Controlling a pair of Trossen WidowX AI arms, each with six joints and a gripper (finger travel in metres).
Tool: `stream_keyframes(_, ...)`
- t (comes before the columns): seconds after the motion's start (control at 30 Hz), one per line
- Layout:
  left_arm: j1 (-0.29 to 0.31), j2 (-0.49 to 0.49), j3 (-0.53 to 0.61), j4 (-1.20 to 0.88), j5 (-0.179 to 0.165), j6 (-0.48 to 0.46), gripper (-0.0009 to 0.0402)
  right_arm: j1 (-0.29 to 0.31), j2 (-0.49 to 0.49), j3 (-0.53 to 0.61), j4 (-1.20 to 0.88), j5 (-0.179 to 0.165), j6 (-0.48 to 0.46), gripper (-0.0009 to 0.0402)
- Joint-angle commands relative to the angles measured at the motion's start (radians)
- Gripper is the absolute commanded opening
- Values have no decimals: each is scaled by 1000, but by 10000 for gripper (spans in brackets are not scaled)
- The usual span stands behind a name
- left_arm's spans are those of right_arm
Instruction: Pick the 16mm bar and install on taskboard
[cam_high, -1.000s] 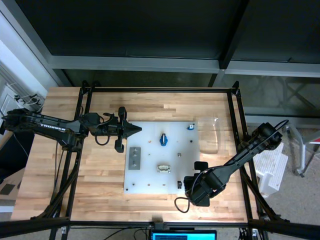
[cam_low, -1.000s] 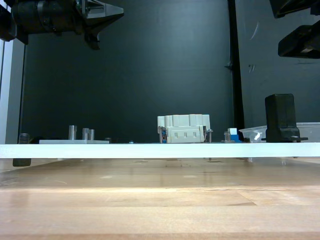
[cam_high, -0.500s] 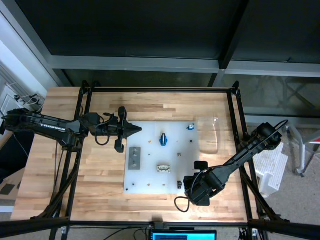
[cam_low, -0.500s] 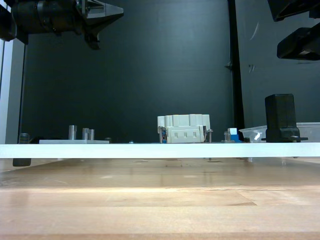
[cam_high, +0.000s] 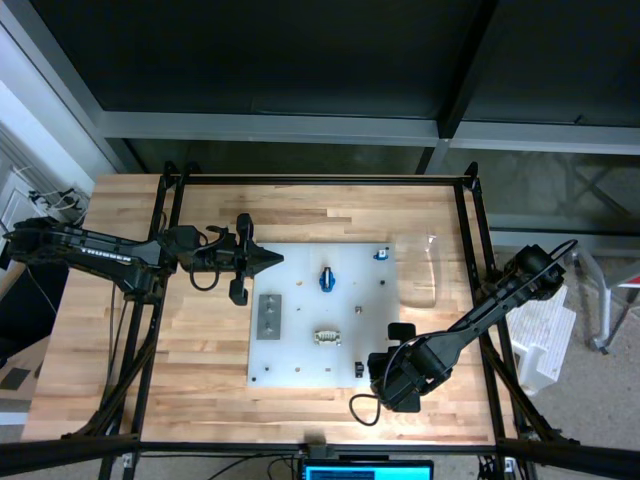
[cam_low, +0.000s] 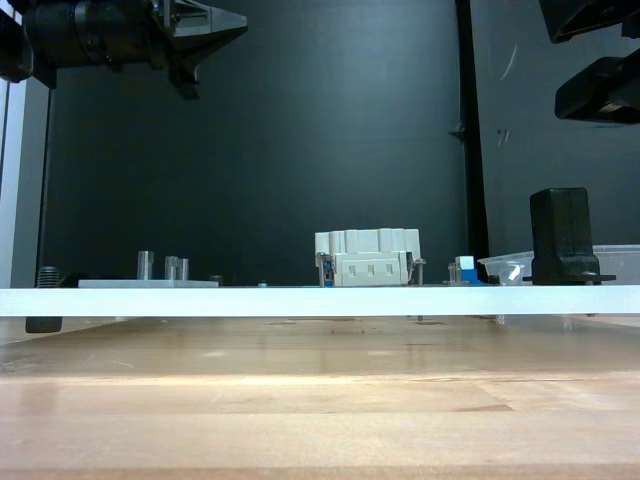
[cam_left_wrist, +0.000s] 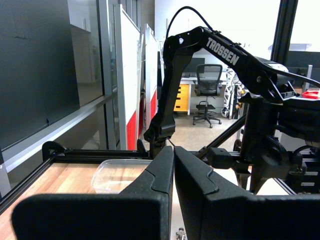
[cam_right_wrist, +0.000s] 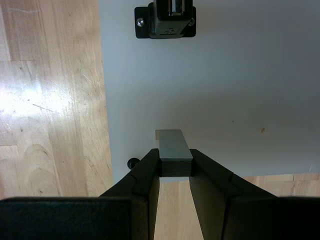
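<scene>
The right gripper (cam_right_wrist: 175, 161), clamped on the 16mm bar (cam_right_wrist: 174, 144), hangs over the near right corner of the taskboard (cam_high: 300, 350). Bare white panel lies open beneath it, and a black connector (cam_right_wrist: 165, 20) stands just ahead. The left gripper (cam_high: 272, 259), fingers together, sits high over the board's far left edge, well above the grey block (cam_high: 270, 314).

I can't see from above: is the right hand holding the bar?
Holding: the right hand pinches the bar above the taskboard's near edge. The left hand, shut, hovers above its far-left corner.
</scene>
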Motion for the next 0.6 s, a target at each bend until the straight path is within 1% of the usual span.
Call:
stream_keyframes(0.03,0,0,0,0,0,0,0,0,2,-9,10,-20,-2,20)
stream_keyframes(0.13,0,0,0,0,0,0,0,0,2,-20,26,-21,-2,20)
stream_keyframes(0.23,0,0,0,0,0,0,0,0,2,-29,45,-30,-3,20)
stream_keyframes(0.6,0,0,0,-10,0,0,0,-2,2,-56,69,-29,-10,20)
